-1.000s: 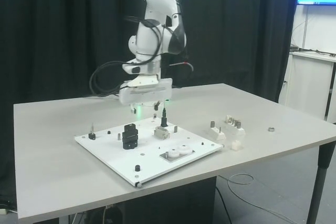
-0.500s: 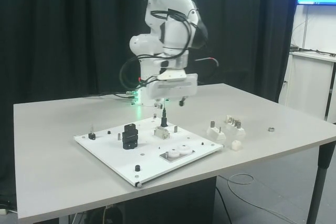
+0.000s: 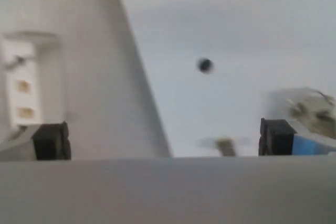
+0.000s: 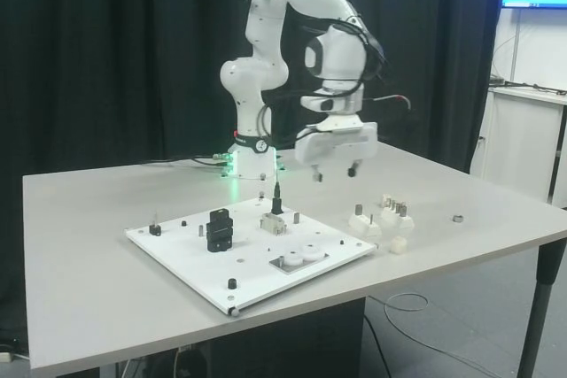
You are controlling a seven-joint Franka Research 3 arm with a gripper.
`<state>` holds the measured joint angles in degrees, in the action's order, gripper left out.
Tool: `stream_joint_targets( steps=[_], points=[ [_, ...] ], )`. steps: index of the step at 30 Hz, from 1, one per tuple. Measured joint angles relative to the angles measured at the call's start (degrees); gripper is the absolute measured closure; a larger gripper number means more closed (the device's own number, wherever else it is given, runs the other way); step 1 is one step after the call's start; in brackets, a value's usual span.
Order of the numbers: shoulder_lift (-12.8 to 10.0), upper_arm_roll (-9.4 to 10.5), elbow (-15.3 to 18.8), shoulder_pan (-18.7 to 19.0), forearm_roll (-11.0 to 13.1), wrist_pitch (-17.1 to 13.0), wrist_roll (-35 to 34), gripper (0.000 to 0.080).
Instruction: Pick square peg 1.
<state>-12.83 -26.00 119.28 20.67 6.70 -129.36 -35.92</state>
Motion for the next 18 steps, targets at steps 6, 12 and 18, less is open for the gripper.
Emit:
stream_joint_targets(
  steps=[6,12,18],
  points=[
    [-0.74,2.12,0.0,1.27,0.3,-3.68,-4.45,0.0003],
    [-2.43,4.14,-0.01,1.83,0.52,-7.43,-7.59,0.0003],
    [-4.63,6.03,-0.14,1.97,0.89,-10.18,-10.54,0.0003]
  ],
)
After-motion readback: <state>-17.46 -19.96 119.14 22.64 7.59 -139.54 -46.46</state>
